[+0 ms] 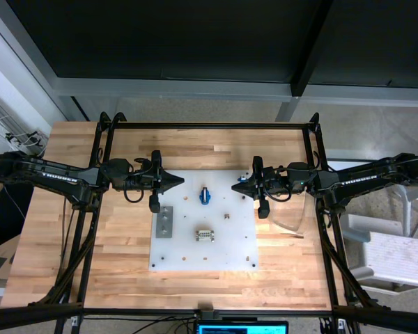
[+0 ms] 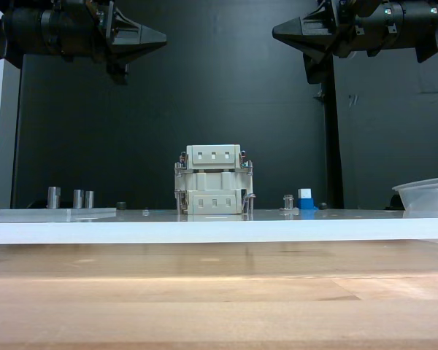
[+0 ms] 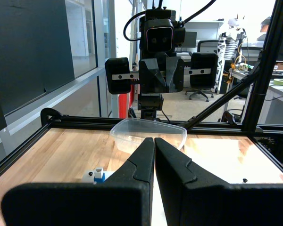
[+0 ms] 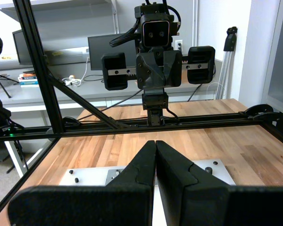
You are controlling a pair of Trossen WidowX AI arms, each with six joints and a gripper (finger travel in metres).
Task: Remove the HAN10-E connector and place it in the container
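Hanging high above the HAN10-E connector [image 1: 205, 236], the left gripper [image 1: 182, 182] and right gripper [image 1: 235, 186] each had fingers pressed together.

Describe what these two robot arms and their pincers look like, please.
Both arms are matte black with white lettering along the forearm and looped black cables near the wrist. The left gripper and right gripper, above the far half of the white board, each end in two wedge-shaped black fingers forming a pointed beak.
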